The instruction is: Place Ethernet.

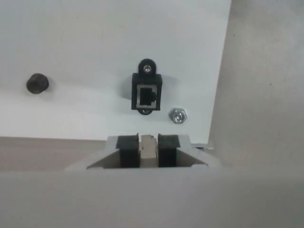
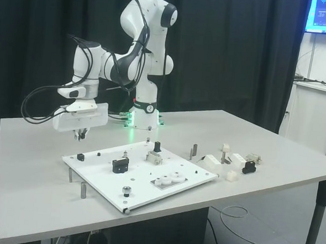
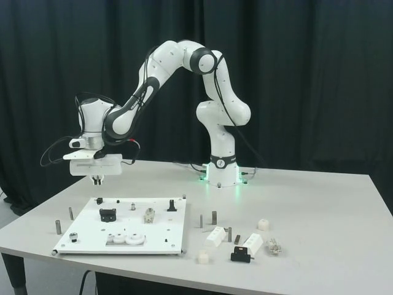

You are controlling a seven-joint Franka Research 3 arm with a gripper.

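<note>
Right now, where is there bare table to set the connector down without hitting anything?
The grey table is bare along its far edge, between the arm's base and the far corner beside it. The strip behind the white board, under the pincer, is bare too. It is crowded on the board and among the small parts next to it.

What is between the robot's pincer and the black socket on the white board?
Nothing. In the wrist view the pincer, holding the plug, looks across bare white board to the socket.
</note>
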